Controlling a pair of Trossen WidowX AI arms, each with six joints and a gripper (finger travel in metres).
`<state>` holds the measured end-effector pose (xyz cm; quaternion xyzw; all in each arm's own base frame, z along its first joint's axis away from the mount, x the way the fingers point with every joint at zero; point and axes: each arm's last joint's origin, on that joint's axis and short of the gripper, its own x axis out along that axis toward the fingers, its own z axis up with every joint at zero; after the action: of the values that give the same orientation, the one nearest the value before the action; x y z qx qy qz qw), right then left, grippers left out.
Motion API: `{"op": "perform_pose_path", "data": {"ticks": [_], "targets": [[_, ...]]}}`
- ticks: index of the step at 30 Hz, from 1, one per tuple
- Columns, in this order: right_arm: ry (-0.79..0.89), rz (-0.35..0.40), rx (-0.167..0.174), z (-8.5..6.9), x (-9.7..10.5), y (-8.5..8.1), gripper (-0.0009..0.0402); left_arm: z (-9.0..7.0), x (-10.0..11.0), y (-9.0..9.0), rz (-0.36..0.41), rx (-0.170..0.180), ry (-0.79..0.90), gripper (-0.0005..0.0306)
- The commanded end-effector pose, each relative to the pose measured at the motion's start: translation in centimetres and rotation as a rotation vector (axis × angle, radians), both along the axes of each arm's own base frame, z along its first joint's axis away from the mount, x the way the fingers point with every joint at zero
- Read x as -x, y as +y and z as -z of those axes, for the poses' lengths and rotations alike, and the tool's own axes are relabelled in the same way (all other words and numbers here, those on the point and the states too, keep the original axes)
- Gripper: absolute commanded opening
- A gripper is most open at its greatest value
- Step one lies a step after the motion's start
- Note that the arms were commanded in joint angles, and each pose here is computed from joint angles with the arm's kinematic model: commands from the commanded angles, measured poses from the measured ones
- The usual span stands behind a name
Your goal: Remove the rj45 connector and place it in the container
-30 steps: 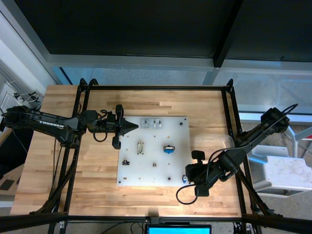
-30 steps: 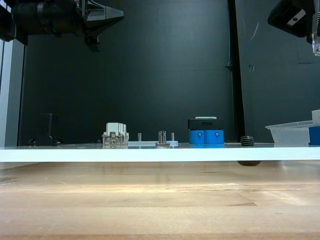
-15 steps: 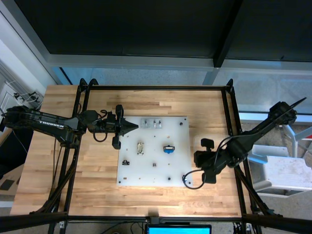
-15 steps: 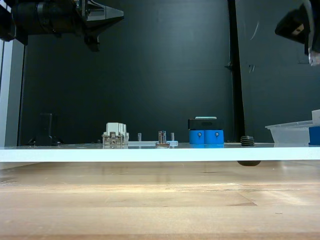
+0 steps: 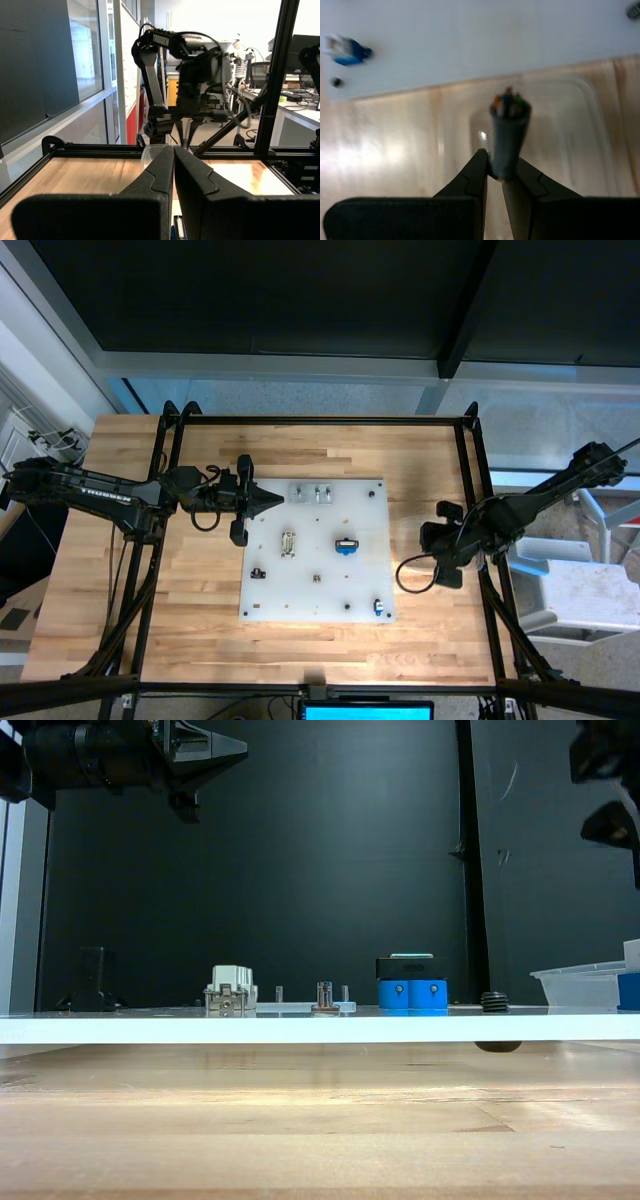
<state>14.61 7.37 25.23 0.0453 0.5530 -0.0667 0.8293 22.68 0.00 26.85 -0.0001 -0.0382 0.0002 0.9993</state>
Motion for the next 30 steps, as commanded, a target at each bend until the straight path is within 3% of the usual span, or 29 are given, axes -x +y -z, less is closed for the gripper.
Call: {"op": "perform_pose_path", "data": {"ticks": [1,6,17,25,30], "targets": [[0.034,0.034,0.003,0.6,1.2,-0.8,0.0,0.0,0.0,0.0,0.0,0.0,0.0,0.0],[0.086,0.091,0.016,0.7,2.6,-1.6,0.0,0.0,0.0,0.0,0.0,0.0,0.0,0.0],[0.102,0.1,0.033,0.8,2.8,-1.7,0.001,0.0,0.0,0.0,0.0,0.0,0.0,0.0],[0.15,0.17,0.037,0.9,3.3,-2.0,0.0099,0.0,0.0,0.0,0.0,0.0,0.0,0.0],[0.15,0.173,0.035,0.9,3.3,-2.0,0.016,0.0,0.0,0.0,0.0,0.0,0.0,0.0]]}}
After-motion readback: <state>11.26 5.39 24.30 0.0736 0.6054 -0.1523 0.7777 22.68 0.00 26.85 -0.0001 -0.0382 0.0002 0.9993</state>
